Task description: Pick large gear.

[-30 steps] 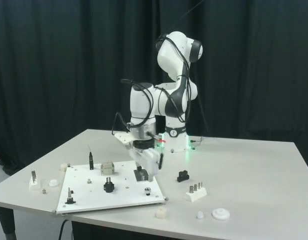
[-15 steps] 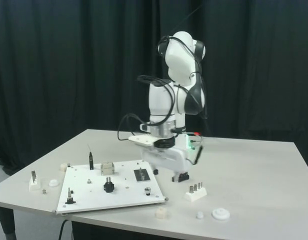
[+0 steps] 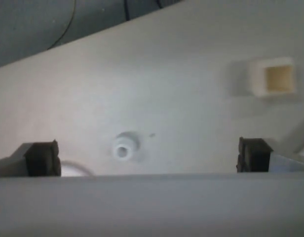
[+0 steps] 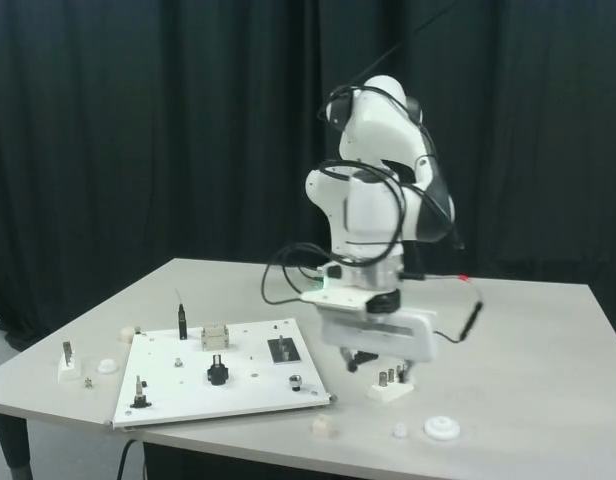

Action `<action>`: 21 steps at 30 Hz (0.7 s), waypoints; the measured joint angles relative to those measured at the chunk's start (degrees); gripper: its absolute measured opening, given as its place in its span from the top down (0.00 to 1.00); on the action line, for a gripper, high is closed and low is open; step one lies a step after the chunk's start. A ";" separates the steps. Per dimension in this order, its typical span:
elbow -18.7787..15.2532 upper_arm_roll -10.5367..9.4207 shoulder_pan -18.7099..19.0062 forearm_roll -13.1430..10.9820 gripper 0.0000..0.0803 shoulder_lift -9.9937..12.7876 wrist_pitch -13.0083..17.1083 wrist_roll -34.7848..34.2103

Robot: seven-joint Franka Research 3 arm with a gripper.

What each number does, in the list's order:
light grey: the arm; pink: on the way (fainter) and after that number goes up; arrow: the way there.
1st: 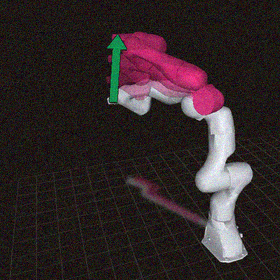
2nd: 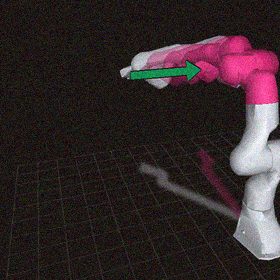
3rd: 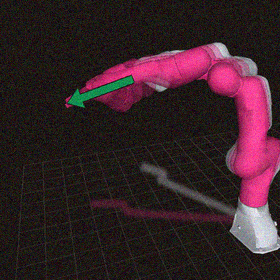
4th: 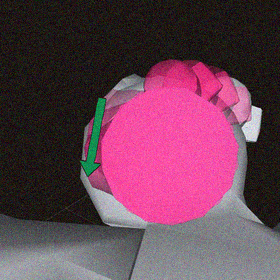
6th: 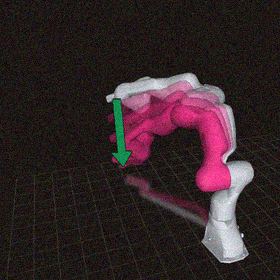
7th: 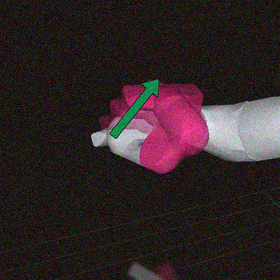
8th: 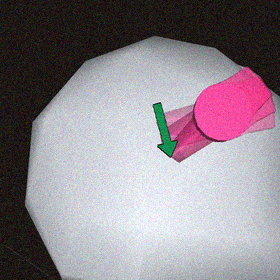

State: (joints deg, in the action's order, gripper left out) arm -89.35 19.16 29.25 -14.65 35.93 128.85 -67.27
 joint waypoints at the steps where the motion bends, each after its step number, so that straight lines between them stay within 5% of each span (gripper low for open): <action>1: 0.96 -0.16 0.20 0.00 0.00 0.64 -0.29 0.53; 11: 8.23 -0.34 2.77 0.00 0.00 5.81 -3.45 2.38; 21: 10.05 -0.35 5.75 0.00 0.00 8.59 -4.70 2.91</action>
State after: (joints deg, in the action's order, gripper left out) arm -79.30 18.81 35.00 -14.66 44.52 124.15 -64.36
